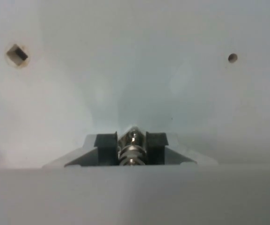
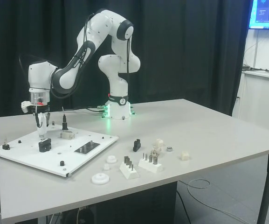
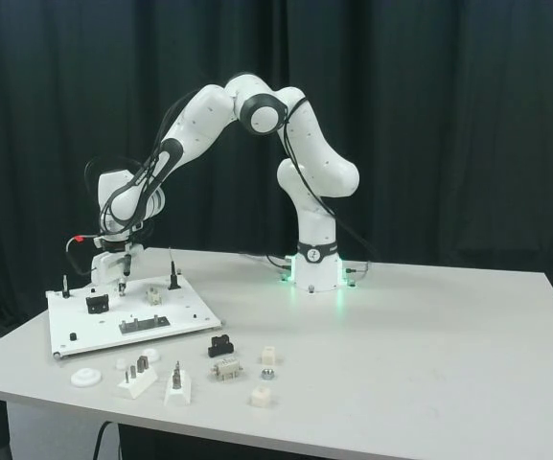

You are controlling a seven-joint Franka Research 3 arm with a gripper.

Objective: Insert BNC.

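My gripper (image 1: 131, 152) is shut on a metal BNC connector (image 1: 132, 149), which stands upright between the two black fingers (image 1: 105, 149). Below it lies the white board (image 1: 135, 84), with a small square opening (image 1: 17, 54) and a round hole (image 1: 232, 57) further off. In the first room view the gripper (image 2: 41, 129) hangs just above the white board (image 2: 27, 156) near its far left part, beside a black block (image 2: 44, 146). The second room view shows the gripper (image 3: 121, 278) low over the same board (image 3: 75, 335). The connector is too small to make out in the room views.
On the board stand a black post (image 2: 64, 123), a small socket (image 2: 67, 136) and a black plate (image 2: 87, 148). Loose parts lie on the grey table in front: white gears (image 2: 98, 178), white pin holders (image 2: 129, 169), a black part (image 2: 136, 145) and a white cube (image 2: 185, 156).
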